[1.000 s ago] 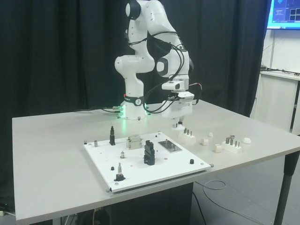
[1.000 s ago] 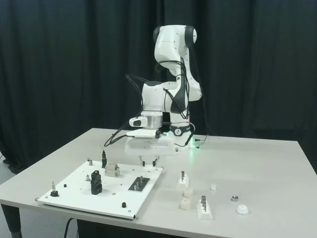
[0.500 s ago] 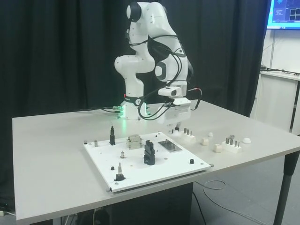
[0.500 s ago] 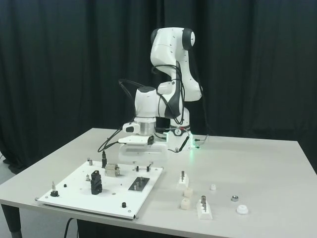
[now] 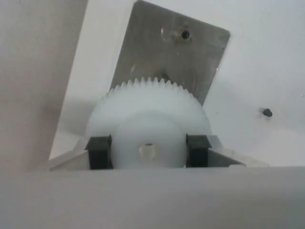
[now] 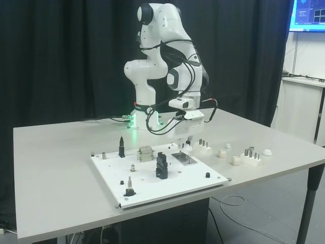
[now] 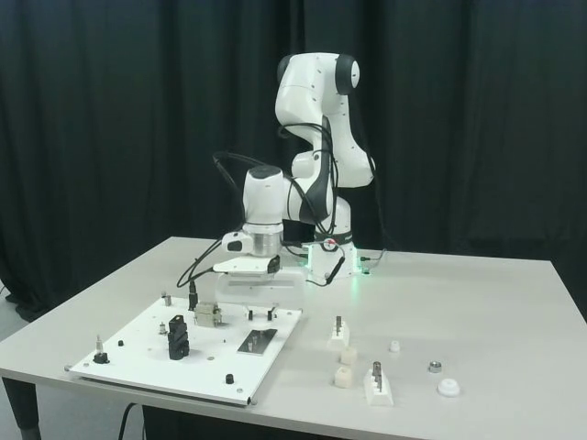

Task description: Insert large gear.

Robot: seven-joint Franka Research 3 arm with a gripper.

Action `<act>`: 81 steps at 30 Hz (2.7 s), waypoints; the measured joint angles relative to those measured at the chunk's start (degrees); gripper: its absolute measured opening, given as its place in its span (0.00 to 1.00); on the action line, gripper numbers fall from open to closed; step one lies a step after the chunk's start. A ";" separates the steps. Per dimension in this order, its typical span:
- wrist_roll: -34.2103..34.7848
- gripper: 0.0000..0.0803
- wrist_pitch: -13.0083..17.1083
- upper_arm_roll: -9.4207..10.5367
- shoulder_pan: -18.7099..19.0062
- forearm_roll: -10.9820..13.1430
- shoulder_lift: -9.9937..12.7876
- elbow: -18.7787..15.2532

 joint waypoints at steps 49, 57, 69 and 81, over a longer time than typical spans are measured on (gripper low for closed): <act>-0.79 0.41 -0.73 -0.44 0.03 0.00 0.54 -1.73; -0.79 0.41 -0.76 -0.63 0.03 0.04 0.52 -2.01; -0.79 0.41 -0.68 -0.68 0.03 0.48 0.52 -2.02; -0.81 0.41 -0.65 -0.67 0.03 0.50 0.52 -2.02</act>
